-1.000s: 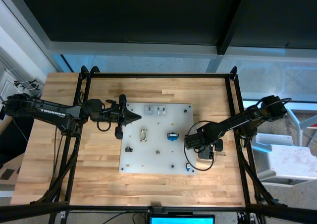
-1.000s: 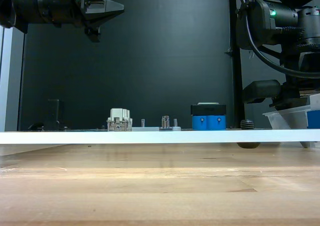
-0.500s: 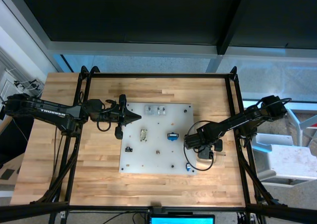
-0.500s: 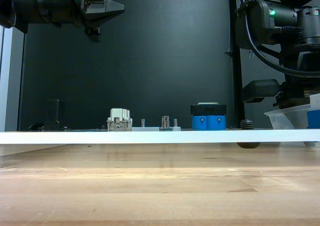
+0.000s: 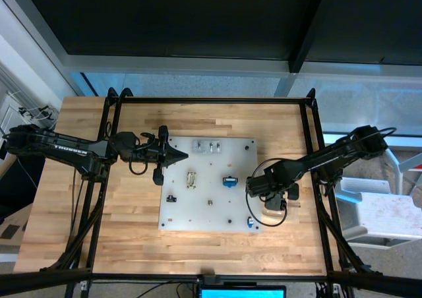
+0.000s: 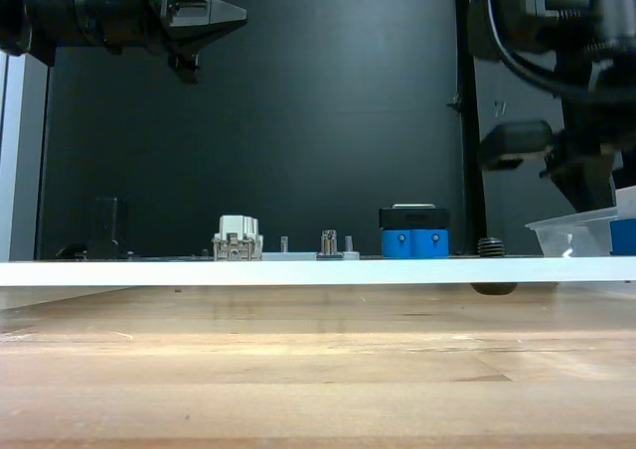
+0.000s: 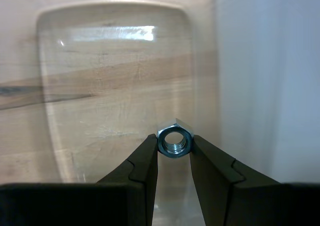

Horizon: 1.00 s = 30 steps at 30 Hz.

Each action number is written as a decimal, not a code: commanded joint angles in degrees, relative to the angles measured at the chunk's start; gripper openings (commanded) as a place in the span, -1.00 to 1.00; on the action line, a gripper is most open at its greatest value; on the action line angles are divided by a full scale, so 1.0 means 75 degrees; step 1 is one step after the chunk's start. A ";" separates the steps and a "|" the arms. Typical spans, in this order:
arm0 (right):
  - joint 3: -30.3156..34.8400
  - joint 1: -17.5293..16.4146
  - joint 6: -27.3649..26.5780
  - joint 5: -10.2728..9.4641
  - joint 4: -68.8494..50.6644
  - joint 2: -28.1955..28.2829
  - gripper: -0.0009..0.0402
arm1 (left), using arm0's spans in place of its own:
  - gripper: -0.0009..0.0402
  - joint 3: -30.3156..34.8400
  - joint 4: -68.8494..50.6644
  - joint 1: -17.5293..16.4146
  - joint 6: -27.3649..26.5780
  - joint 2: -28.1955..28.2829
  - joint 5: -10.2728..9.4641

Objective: Pick the M12 fastener and fasten on the M12 threads

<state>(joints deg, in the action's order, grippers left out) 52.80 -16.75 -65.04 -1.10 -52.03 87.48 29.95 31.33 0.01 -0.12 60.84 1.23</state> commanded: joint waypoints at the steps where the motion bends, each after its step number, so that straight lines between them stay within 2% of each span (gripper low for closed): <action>1: 0.0323 0.0000 0.0029 0.0006 -0.0434 -0.0143 -0.86 | -0.96 0.0000 0.0003 -0.0003 0.0003 0.0003 0.0003; 9: 0.1699 -0.0052 0.0032 0.0003 -0.1358 0.0052 -0.86 | -0.96 0.0000 0.0003 0.0000 0.0003 0.0003 0.0006; 19: 0.3832 -0.0163 0.0003 0.0003 -0.1967 0.1469 -0.86 | -0.96 0.0000 0.0003 0.0000 0.0003 0.0003 0.0006; 30: 0.5353 -0.0571 -0.0166 0.0003 -0.2087 0.3054 -0.86 | -0.96 0.0000 0.0003 0.0000 0.0003 0.0003 0.0003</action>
<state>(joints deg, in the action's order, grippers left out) 91.53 -20.69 -66.35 -1.06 -67.37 108.97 29.95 31.33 0.01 -0.12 60.84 1.23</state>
